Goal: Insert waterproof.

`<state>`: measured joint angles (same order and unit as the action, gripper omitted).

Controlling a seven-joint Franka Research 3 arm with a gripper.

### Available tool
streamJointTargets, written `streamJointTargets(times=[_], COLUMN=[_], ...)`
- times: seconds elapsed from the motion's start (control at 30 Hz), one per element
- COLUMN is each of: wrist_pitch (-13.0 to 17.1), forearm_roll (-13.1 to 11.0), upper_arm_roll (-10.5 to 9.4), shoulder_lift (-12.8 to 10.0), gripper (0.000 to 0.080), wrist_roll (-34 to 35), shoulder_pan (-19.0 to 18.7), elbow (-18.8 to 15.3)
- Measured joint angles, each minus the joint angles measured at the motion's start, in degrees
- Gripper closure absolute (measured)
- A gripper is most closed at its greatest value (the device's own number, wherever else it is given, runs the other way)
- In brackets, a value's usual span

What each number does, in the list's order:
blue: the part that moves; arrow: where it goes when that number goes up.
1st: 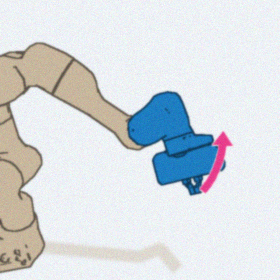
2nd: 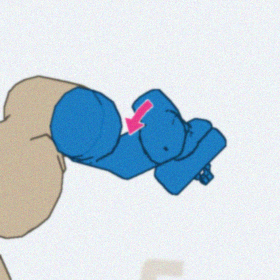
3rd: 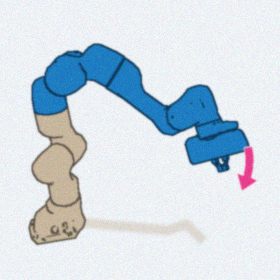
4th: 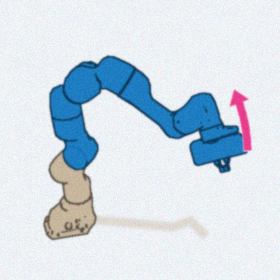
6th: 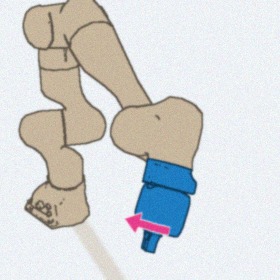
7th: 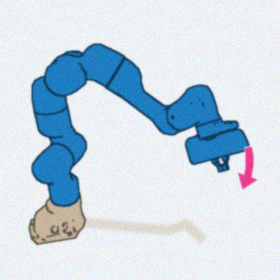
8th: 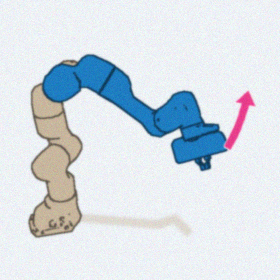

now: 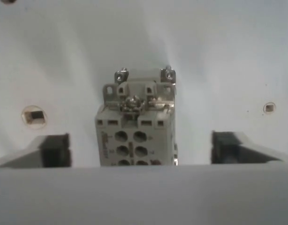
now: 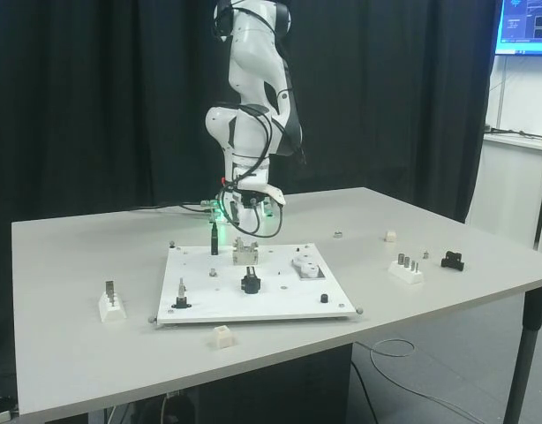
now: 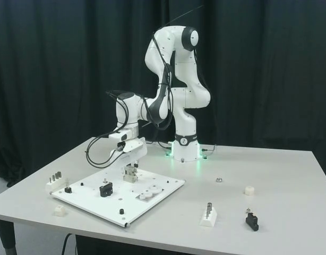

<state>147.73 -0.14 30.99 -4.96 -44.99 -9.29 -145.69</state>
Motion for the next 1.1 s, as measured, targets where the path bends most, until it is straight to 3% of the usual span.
streamJointTargets(times=[0.23, 0.27, 0.5, 0.87, 1.1], wrist_pitch=[-0.89, -1.01, -1.89, -4.47, -4.34], forearm_roll=[0.01, 0.07, 2.53, 9.53, 10.69], upper_arm_roll=[0.00, 0.00, 0.00, 0.01, 0.21], shoulder_lift=[0.04, 0.09, 1.27, 5.34, 6.79], gripper=[0.0277, 0.0021, 0.0006, 0.0003, 0.0003], wrist_roll=[0.43, 0.79, 5.87, 17.72, 22.75], shoulder_pan=[-0.25, -0.29, -0.49, -0.46, -0.10], elbow=[0.48, 0.61, 1.19, 1.69, 1.69])
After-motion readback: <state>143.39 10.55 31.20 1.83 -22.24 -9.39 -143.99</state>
